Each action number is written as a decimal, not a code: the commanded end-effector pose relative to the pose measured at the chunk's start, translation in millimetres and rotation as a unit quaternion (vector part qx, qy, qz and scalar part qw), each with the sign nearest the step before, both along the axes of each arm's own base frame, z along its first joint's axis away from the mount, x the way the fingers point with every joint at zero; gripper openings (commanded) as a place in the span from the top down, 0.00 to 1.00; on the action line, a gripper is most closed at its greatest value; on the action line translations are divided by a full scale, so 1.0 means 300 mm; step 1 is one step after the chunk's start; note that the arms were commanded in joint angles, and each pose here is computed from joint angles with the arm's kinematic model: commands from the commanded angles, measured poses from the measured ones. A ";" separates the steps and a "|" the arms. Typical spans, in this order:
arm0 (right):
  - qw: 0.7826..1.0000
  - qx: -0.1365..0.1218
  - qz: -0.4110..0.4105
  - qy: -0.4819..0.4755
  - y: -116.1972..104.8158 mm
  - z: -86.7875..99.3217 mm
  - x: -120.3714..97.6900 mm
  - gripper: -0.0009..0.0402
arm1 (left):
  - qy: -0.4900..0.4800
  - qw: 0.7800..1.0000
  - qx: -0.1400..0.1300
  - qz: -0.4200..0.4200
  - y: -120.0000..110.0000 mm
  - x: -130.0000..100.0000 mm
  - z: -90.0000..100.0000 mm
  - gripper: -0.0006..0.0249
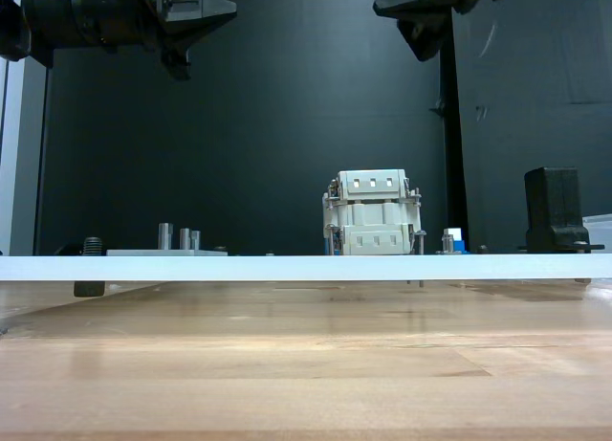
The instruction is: Remove the HAN10E connector from the taskboard and place in the container
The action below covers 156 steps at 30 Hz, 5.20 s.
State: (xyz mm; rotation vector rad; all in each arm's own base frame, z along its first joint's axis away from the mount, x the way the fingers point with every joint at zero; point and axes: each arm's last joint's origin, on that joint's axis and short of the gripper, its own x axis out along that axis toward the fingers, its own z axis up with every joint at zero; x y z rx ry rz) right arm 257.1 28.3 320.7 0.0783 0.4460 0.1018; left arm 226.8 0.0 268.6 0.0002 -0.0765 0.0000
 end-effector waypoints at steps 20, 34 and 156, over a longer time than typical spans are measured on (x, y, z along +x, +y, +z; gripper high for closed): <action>0.954 0.002 0.004 0.300 0.140 0.020 0.219 0.98 | 0.000 1.000 0.000 0.000 0.000 0.000 0.000 0.98; 0.924 -0.008 -0.003 0.383 0.194 -0.014 0.335 0.72 | 0.000 1.000 0.000 0.000 0.000 0.000 0.000 0.98; 0.893 0.024 -0.103 0.438 0.058 -0.132 0.272 0.96 | 0.000 1.000 0.000 0.000 0.000 0.000 0.000 0.98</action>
